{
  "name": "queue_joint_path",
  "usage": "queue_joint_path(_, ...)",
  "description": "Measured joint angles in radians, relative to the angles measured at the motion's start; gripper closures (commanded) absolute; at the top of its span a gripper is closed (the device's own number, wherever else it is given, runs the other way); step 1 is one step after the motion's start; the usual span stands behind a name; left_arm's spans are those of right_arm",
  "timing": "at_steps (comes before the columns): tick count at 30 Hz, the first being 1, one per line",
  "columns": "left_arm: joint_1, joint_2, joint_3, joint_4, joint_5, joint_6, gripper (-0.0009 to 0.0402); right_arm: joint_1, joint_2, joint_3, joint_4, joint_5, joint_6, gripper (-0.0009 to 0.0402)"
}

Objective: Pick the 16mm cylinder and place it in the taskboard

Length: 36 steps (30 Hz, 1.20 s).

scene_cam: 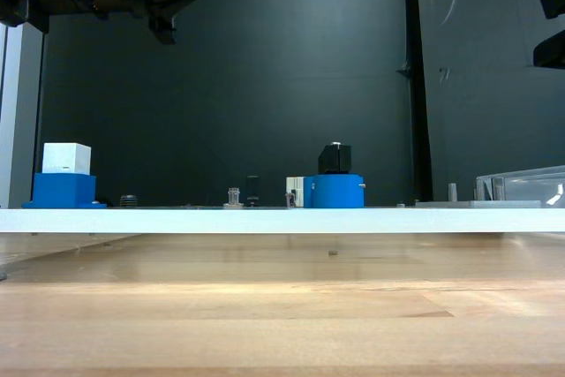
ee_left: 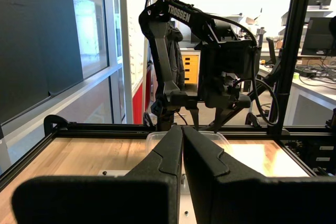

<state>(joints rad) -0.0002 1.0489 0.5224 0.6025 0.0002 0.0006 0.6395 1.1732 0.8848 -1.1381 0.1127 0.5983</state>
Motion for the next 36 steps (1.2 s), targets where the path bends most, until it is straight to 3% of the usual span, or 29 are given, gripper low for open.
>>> queue_joint_path(36, 0.0, 0.0, 0.0, 0.0, 0.0, 0.0, 0.0393, 0.024, 0.013, -0.168, 0.18, -0.01, 0.028, 0.016)
